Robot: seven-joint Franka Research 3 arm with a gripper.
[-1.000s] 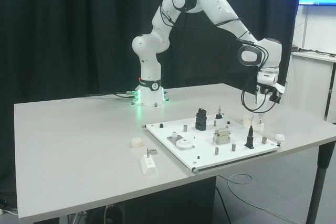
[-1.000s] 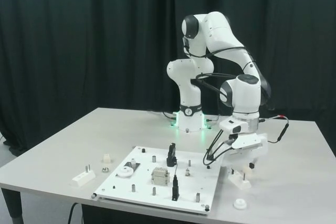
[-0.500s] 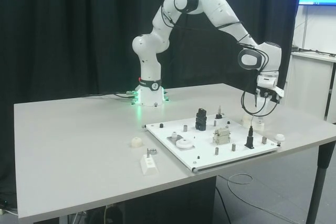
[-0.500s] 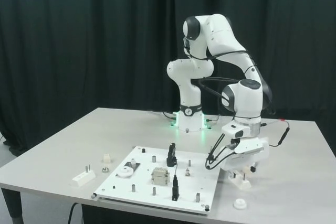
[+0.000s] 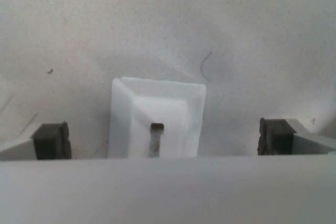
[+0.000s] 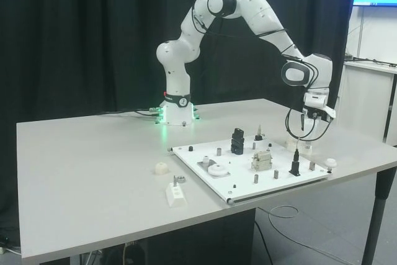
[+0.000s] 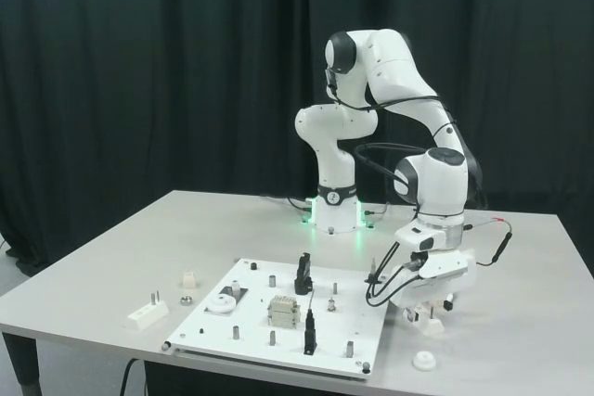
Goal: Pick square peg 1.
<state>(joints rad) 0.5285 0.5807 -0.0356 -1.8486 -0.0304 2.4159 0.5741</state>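
The tool [image 5: 163, 139] is held low over a white block [image 5: 156, 118] that rests on the grey worktop [image 5: 157, 24], just beside the white board [image 7: 278, 317] on the side away from the small white parts. In the wrist view the two black fingertips [image 5: 51, 141] are seen spread wide, one on each side of the block and clear of it, with bare worktop between each tip and the block's sides. The peg [image 5: 156, 139], a slim grey post, stands upright in the middle of the block, and it lies about midway between the fingertips; nothing is gripped.

In the second room view the tool [image 7: 432, 311] is seen directly above the block [image 7: 432, 325], and its tips seem to reach down to the level of the peg, though the contact cannot be judged from that distance. A white round piece [image 7: 424, 360] lies on the worktop near the block, toward the front edge.

On the board are set a black upright part [image 7: 302, 275], a grey boxy part [image 7: 282, 311], a white disc [image 7: 221, 303] and several short posts. Well apart, on the far side of the board, a white holder [image 7: 147, 314] and a small white cube [image 7: 188, 279] are placed on the worktop. The arm's base [image 7: 337, 212] is lit green.
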